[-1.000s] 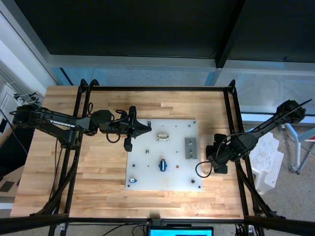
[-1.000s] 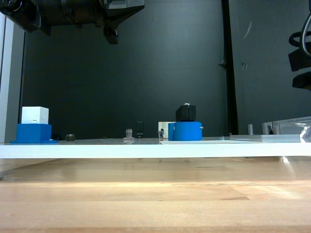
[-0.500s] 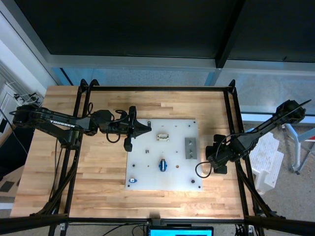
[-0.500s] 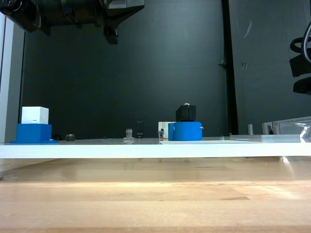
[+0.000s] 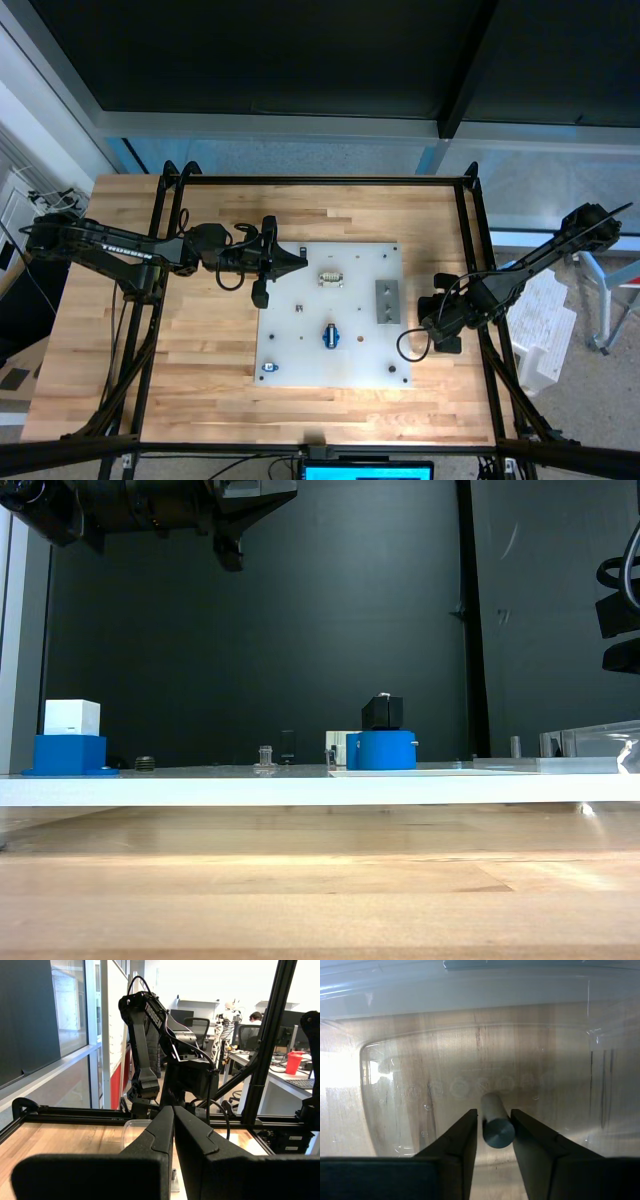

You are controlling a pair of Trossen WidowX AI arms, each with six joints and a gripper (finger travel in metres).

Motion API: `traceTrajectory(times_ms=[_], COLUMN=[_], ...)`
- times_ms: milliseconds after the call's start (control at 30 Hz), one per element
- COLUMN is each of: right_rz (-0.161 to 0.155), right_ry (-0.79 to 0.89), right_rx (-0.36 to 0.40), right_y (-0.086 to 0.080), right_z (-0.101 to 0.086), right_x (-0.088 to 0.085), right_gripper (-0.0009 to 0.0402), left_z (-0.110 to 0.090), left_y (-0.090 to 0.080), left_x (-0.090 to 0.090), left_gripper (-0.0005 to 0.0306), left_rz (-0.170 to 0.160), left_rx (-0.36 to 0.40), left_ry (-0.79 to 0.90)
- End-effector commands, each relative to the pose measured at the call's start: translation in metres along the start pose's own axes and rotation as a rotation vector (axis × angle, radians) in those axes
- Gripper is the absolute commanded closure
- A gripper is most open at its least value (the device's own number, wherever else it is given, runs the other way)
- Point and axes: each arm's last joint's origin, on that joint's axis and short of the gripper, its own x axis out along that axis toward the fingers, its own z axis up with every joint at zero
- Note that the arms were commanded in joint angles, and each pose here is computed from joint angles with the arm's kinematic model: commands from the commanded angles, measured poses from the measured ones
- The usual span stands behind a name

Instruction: Pick the 16mm cylinder and install on the taskboard

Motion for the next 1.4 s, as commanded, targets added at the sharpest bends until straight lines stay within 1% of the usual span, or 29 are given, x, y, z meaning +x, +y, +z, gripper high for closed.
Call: traceTrajectory(times_ms=[33, 167, 267, 333, 500, 667, 833, 933, 1000, 1200, 1300, 1400], right_rz=[-0.001, 0.0, 0.01, 0.009, 0.015, 0.018, 0.032, 0.033, 0.033, 0.034, 0.039, 0.042], right_ry=[-0.002, -0.003, -0.003, -0.004, -0.012, -0.017, -0.036, -0.039, -0.039, -0.04, -0.053, -0.066], right_rx=[0.001, 0.001, 0.002, 0.002, 0.004, 0.005, 0.009, 0.009, 0.01, 0.01, 0.004, 0.001], right_y=[0.0, 0.0, 0.0, -0.001, -0.003, -0.004, -0.005, -0.006, -0.006, -0.006, -0.003, 0.001], right_z=[0.0, 0.0, 0.0, 0.001, 0.005, 0.011, 0.018, 0.021, 0.021, 0.022, 0.029, 0.04], right_x=[0.0, 0.0, -0.002, -0.007, -0.026, -0.051, -0.077, -0.088, -0.091, -0.089, -0.085, -0.078], right_gripper=[0.0339, 0.0372, 0.0392, 0.0393, 0.0386, 0.0386, 0.0386, 0.0387, 0.0387, 0.0387, 0.0387, 0.0387], left_z=[0.0, 0.0, 0.0, 0.0, 0.0, 0.0, 0.0, 0.0, 0.0, 0.0, 0.0, 0.0], left_y=[0.0, 0.0, 0.0, 0.0, 0.0, 0.0, 0.0, 0.0, 0.0, 0.0, 0.0, 0.0], left_x=[0.0, 0.0, 0.0, 0.0, 0.0, 0.0, 0.0, 0.0, 0.0, 0.0, 0.0, 0.0], left_gripper=[0.03, 0.03, 0.03, 0.03, 0.03, 0.03, 0.03, 0.03, 0.03, 0.03, 0.03, 0.03], left_rz=[0.0, 0.0, 0.0, 0.0, 0.0, 0.0, 0.0, 0.0, 0.0, 0.0, 0.0, 0.0], left_rx=[0.0, 0.0, 0.0, 0.0, 0.0, 0.0, 0.0, 0.0, 0.0, 0.0, 0.0, 0.0], left_ry=[0.0, 0.0, 0.0, 0.0, 0.0, 0.0, 0.0, 0.0, 0.0, 0.0, 0.0, 0.0])
